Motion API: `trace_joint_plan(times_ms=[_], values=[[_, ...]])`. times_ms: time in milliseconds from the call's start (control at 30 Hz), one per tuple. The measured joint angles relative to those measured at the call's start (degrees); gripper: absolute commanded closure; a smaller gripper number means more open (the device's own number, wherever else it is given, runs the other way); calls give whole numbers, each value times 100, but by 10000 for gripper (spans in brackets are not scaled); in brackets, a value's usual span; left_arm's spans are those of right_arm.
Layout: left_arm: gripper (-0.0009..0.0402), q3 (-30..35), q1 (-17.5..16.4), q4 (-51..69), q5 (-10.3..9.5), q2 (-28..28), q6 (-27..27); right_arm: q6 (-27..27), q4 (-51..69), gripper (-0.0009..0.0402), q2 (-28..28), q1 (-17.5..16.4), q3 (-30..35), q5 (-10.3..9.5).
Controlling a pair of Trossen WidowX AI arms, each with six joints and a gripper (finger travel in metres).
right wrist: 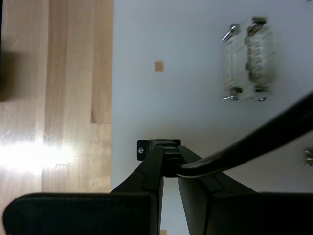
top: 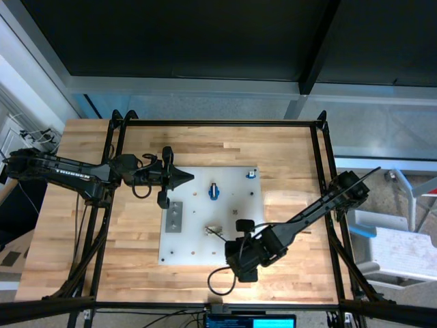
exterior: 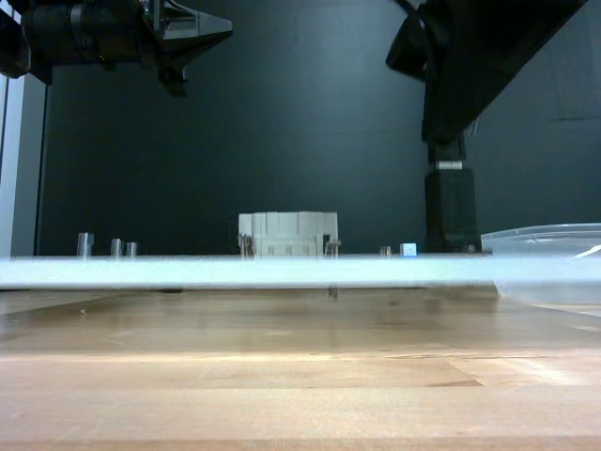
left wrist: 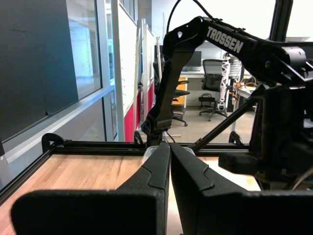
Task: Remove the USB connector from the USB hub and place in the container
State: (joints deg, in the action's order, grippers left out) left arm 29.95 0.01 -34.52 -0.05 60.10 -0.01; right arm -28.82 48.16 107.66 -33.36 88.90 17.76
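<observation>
The right gripper (right wrist: 169, 154) is lowered over the near edge of the white board (right wrist: 195, 29). Its fingers (right wrist: 146, 178) are pressed in from both sides on the USB plug (right wrist: 171, 166), with only the plug's width left between them. The plug is held right against the hub (right wrist: 144, 147), a small black block set just inside the board's edge; whether it is seated or already free cannot be told. The plug's black lead (right wrist: 254, 133) is carried away from the fingers across the board, on the side where the beige fitting (right wrist: 247, 61) is mounted further in. A strip of bare wooden table (right wrist: 73, 98) is seen just past the board's edge beside the hub. The clear tray (top: 280, 203) is set on the wood just beside the board's right edge, and the right arm is stretched across above it. The left gripper (left wrist: 169, 149) is held high over the far left part of the board, pointed to the right, with its fingers brought together to a hairline gap and closed on themselves. A grey block with holes (top: 176, 219) and a blue piece (top: 214, 191) are placed on the board well apart from the hub. The table is bounded by a black frame (top: 218, 123).
</observation>
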Motion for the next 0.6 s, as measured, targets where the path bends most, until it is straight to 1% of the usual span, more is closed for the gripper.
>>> trace_joint_plan(times_ms=[200, 333, 467, 600], values=[[393, -2, 0, 0, 0, 0, 0, -216, -450, 393, -219, -90, -420, 85], [392, 0, 0, -2, 2, 0, 0, -358, -944, 393, -459, -140, -761, 247], [392, -2, 0, 0, 0, 0, 2, -496, -1158, 393, -575, -170, -1110, 247], [393, -2, 0, 0, 2, 0, 0, -505, -1169, 393, -632, -177, -1145, 254]])
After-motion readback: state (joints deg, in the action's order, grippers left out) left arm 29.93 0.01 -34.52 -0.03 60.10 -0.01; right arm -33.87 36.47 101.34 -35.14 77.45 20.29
